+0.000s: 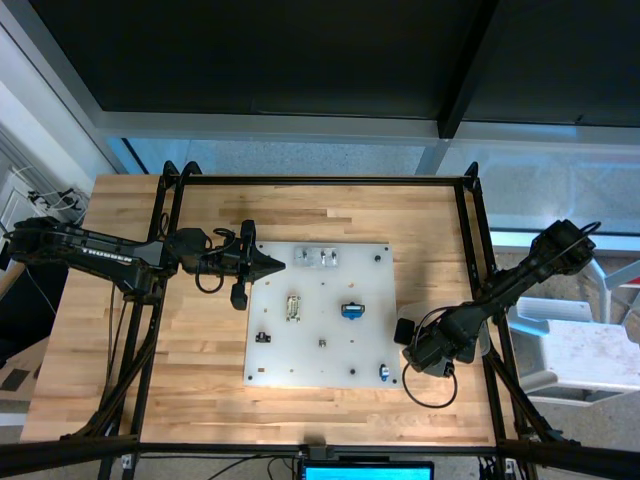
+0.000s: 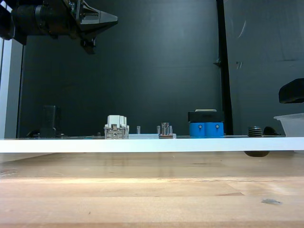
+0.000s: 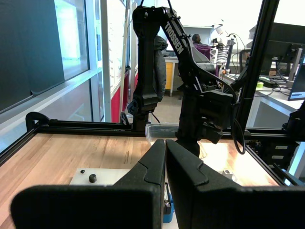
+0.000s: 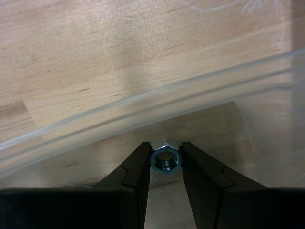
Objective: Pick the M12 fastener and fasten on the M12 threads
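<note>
one nut in right gripper, in tray; left gripper aloft.

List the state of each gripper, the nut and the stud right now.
Left gripper: shut, empty, raised over the board's far left edge.
Right gripper: shut on the M12 nut, inside the clear tray.
M12 nut: clamped in the right gripper, not yet on its stud.
Stud: bare, ribs showing.

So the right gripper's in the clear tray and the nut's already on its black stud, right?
Not quite. The right wrist view shows the nut pinched in the right gripper inside the clear tray; the stud is bare. The left gripper hovers shut above the white board.
</note>
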Robot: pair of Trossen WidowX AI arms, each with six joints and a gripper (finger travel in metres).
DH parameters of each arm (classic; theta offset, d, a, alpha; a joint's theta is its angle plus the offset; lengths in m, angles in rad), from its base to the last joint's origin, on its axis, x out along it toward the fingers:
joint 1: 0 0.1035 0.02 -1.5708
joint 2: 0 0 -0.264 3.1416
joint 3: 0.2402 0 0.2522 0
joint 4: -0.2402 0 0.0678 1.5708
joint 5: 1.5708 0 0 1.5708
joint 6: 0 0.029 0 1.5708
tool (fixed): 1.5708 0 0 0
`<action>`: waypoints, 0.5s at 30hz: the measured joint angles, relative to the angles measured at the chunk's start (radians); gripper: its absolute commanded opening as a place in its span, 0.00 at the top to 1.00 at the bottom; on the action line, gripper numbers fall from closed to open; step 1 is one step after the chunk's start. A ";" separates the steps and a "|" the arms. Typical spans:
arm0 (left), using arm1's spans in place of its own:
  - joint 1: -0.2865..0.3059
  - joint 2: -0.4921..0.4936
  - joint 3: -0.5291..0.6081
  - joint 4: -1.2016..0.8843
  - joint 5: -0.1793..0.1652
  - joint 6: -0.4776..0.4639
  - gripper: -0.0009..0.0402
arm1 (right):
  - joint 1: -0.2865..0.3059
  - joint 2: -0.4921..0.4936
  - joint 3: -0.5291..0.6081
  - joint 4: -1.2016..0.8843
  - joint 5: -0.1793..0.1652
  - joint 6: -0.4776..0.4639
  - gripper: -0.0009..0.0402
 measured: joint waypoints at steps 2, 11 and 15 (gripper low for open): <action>0.000 0.000 0.000 0.000 0.000 0.000 0.98 | 0.000 -0.003 0.008 -0.011 -0.001 0.000 0.89; 0.000 0.000 0.000 0.000 0.000 0.000 0.98 | -0.004 -0.026 0.127 -0.171 0.000 -0.016 0.89; 0.000 0.000 0.000 0.000 0.000 0.000 0.98 | -0.006 -0.026 0.211 -0.268 0.001 -0.061 0.89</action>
